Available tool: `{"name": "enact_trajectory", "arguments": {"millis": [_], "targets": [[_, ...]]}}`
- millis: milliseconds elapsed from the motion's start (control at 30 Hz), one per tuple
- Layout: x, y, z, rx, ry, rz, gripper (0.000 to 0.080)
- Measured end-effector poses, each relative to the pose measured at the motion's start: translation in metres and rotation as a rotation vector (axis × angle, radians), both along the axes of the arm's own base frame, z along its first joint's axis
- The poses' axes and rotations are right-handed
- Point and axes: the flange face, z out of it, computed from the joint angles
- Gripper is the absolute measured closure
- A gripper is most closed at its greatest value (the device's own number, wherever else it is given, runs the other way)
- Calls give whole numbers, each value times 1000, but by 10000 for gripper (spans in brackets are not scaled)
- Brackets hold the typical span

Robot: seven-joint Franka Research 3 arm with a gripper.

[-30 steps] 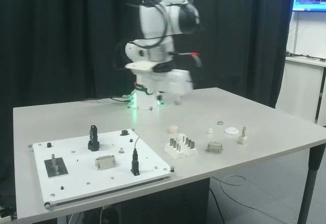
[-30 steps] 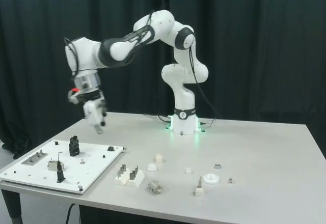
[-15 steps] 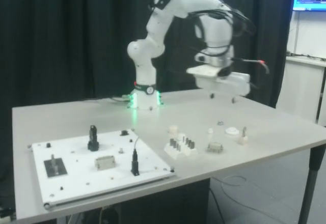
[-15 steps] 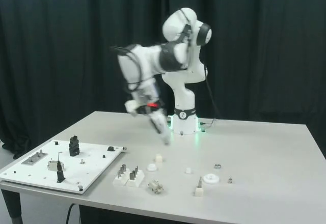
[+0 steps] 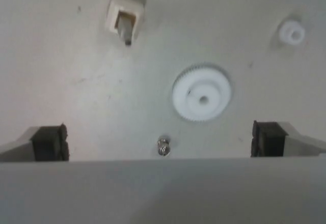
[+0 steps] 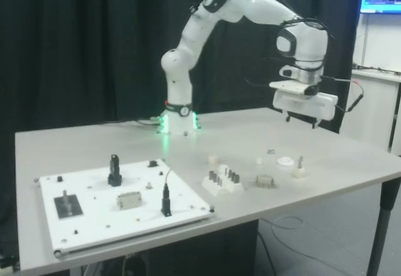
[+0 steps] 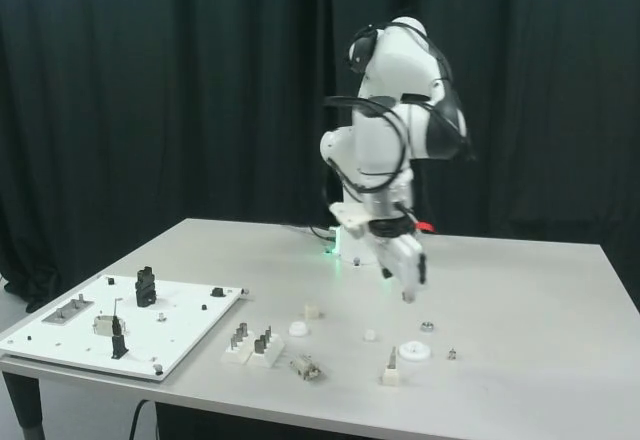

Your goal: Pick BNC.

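The grey table (image 7: 520,290) fills the lower half of the second room view, and its right part lies bare out to the edge. The white arm (image 7: 385,150) bends down from the upper centre of that view, and its own bulk hides most of its base.

The white board (image 7: 190,330) sits at the lower left, near the table's front corner and well apart from the arm's end.

The gripper (image 7: 405,295) hangs in the air right of centre, above a loose scatter of small parts and touching none of them. In the wrist view its black pads (image 5: 50,142) stand far apart, so it is spread wide and holds nothing. Its grey body blocks a broad band of that view.

Under it lie a white gear (image 7: 415,351) and a white block with a pin (image 7: 390,370), both near the table's front edge at the lower right of centre.

The BNC (image 7: 452,353), a very small metal piece, sits on the table just right of the gear. In the wrist view it shows between the pads, right at the rim of the gripper's body, beside the gear and apart from it. From the first room view I cannot pick it out.
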Motion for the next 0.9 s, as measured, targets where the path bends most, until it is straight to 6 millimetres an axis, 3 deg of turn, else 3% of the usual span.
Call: {"name": "enact_trajectory", "arguments": {"millis": [333,900], "targets": [[-22,46,-23,-58,-33,12,3],[-52,77,-65,-80,-114,23,3]]}}
